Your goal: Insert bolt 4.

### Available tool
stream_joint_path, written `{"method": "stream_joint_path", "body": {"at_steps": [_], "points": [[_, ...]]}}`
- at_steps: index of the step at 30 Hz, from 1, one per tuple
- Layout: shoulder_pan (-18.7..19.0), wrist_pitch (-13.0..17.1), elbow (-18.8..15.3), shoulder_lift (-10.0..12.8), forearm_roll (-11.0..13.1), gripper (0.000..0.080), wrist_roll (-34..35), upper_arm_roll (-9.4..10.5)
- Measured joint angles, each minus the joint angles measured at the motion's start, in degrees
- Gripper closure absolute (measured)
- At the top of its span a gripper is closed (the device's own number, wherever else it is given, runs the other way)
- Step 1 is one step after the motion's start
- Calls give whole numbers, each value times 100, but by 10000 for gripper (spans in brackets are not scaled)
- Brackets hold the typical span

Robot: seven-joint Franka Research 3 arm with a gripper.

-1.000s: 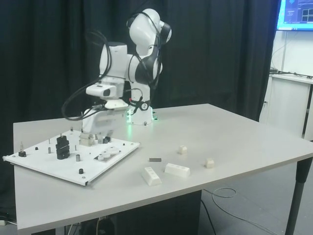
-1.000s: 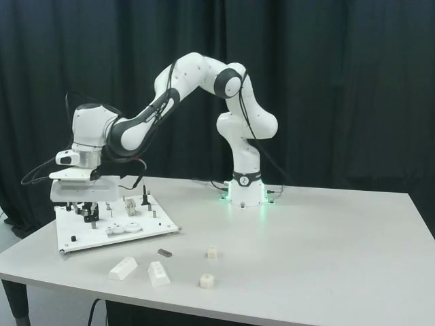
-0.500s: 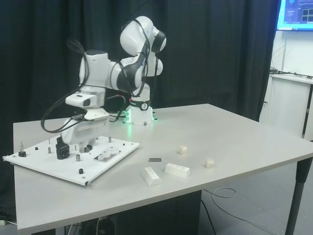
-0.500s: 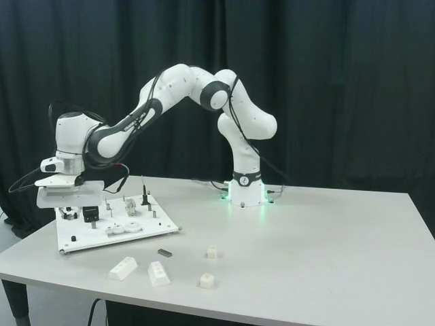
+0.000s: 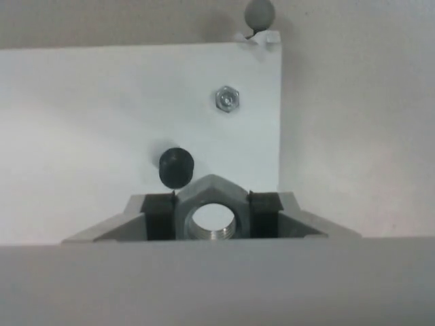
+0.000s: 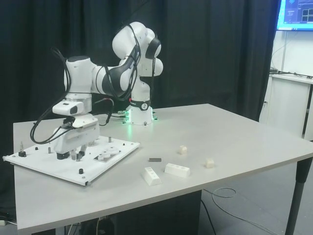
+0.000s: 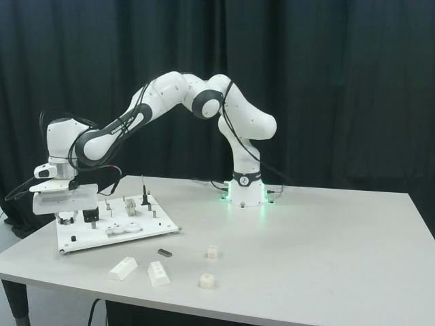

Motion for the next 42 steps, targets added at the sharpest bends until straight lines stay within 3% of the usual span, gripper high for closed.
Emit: {"method": "stream_joint_path", "body": {"at_steps": [13, 25, 42], "points": [[-74, -192, 175, 244, 137, 577, -9, 0], [-118, -400, 182, 262, 208, 577, -9, -1], [-118, -422, 182, 334, 307, 577, -28, 1]]}}
